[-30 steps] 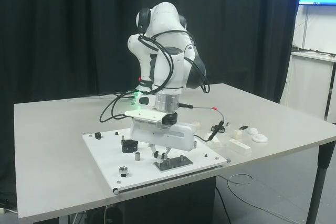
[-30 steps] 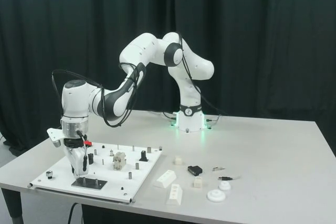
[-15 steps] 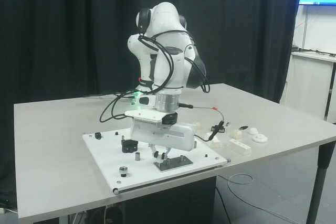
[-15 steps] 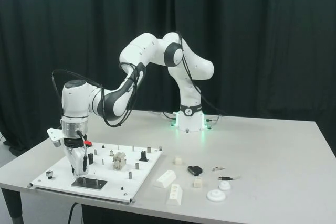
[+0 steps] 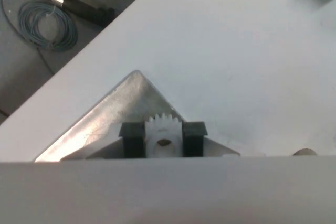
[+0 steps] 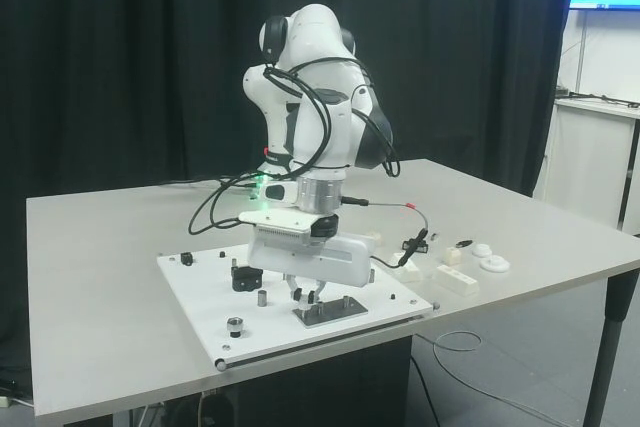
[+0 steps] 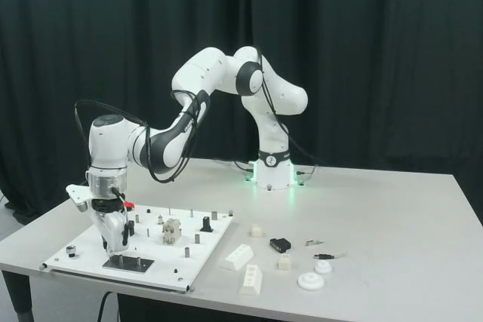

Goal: Remove small gear.

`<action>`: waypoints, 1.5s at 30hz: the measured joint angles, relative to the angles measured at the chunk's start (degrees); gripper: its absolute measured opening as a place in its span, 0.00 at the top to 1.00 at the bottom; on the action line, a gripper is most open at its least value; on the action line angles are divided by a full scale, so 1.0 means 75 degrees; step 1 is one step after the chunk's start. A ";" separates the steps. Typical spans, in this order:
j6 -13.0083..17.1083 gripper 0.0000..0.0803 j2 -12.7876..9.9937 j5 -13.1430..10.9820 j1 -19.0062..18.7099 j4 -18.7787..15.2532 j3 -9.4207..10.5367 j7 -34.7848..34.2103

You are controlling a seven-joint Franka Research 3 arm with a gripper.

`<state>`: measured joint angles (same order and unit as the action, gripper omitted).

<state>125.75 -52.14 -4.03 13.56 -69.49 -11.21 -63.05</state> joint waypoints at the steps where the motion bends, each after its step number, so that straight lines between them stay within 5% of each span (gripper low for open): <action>1: 0.0000 0.82 0.0000 0.0000 -0.0002 0.0000 -0.0003 0.0000; 45: 0.0018 0.82 -0.0009 -0.0054 -0.0071 0.0001 -0.0098 -0.0267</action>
<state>125.89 -52.21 -4.44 13.03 -69.48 -11.95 -65.05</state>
